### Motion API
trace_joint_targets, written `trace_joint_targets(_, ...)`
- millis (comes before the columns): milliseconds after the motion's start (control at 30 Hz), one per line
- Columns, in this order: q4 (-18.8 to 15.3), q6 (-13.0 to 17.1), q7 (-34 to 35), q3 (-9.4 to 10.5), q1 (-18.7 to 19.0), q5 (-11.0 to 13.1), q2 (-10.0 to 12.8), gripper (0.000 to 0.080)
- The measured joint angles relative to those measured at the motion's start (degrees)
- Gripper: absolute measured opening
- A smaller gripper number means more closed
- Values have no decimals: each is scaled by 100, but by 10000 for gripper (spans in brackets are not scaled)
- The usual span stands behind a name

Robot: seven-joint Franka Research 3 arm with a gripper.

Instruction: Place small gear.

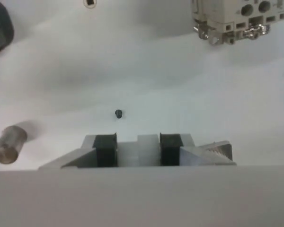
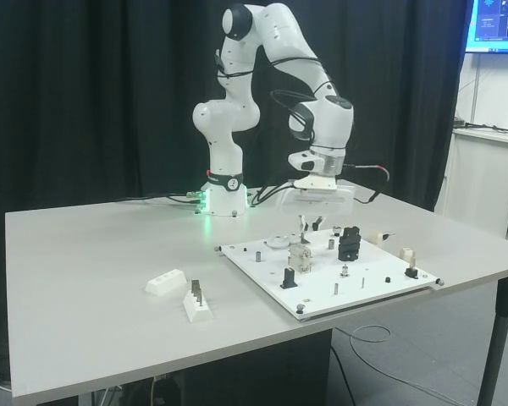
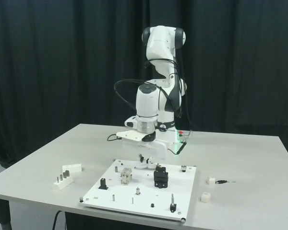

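Note:
In the wrist view my gripper (image 1: 138, 142) stands with its black pads (image 1: 105, 149) closed on a small white part, the small gear (image 1: 147, 146). It hangs just above the white board (image 1: 146, 75), near a tiny black screw (image 1: 118, 113) and a metal peg (image 1: 9, 144). From the room cameras my gripper (image 2: 309, 223) (image 3: 145, 161) is low over the far side of the board (image 2: 360, 296) (image 3: 182, 191), next to a flat white disc (image 2: 279, 241) (image 3: 140, 166). The gear itself is too small to make out there.
On the board stand a grey connector (image 1: 232, 21) (image 2: 300, 258) (image 3: 126, 177), a black block (image 2: 349, 244) (image 3: 160, 178) and several thin pegs. White holders (image 2: 165, 282) (image 3: 62, 181) lie on the table beside the board, and small white pieces (image 3: 206, 197) on its other side.

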Motion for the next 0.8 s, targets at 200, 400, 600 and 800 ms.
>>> trace_joint_targets(200, 78, -110, 4, -3, 0, 0, -3, 188)
trace_joint_targets(400, 81, -111, 6, -15, -2, 0, -3, 188)
trace_joint_targets(600, 81, -111, 7, -19, -14, 0, -1, 188)
trace_joint_targets(800, 81, -111, 7, -20, -29, 0, 3, 188)
